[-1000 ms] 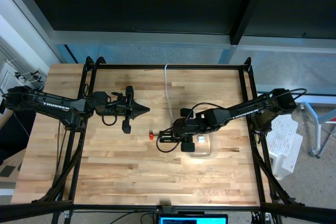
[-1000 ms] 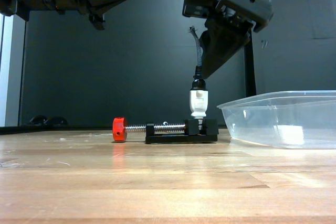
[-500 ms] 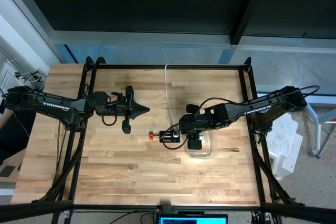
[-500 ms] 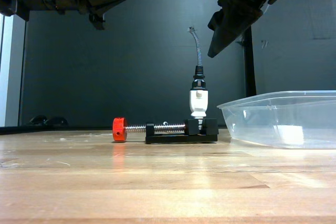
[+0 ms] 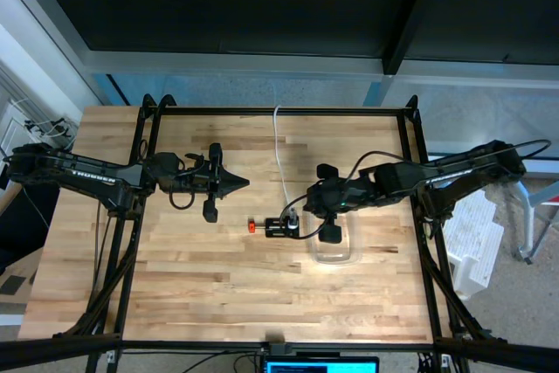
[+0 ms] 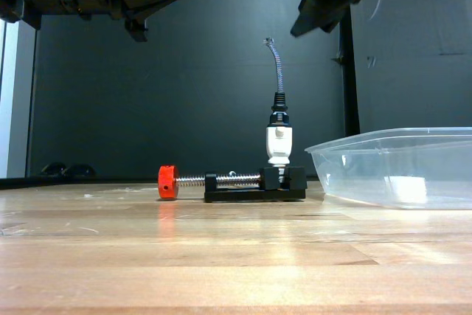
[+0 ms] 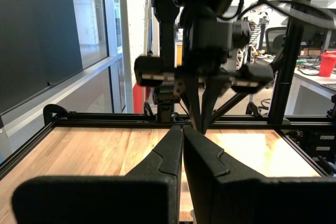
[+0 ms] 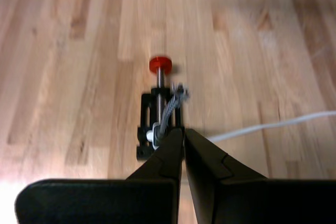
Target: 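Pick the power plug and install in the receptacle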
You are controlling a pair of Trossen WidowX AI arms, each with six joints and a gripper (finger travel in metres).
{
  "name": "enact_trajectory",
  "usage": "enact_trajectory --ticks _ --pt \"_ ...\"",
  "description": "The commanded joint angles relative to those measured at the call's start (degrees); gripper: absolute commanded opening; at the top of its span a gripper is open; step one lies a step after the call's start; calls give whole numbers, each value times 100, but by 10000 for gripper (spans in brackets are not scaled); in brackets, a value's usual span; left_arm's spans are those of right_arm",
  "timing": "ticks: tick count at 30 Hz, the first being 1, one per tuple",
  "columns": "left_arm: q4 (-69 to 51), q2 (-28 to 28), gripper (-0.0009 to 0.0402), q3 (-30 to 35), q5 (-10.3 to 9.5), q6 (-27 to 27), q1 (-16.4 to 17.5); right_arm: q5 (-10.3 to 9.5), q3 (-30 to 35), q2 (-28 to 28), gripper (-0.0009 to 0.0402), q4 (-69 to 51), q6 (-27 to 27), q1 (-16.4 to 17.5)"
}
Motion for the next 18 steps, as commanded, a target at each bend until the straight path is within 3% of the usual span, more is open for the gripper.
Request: enact_trajectory --ticks 1,12,18 --pt "4 0 0 2 2 0 2 -7 -129 -243 0 313 -103 -50" --pt "0 0 0 2 2 0 2 -63 -1322 -1248 0 2159 -275 -275" --pt "2 0 0 2 2 0 0 -367 -2015 -1722 0 3226 -317 -542"
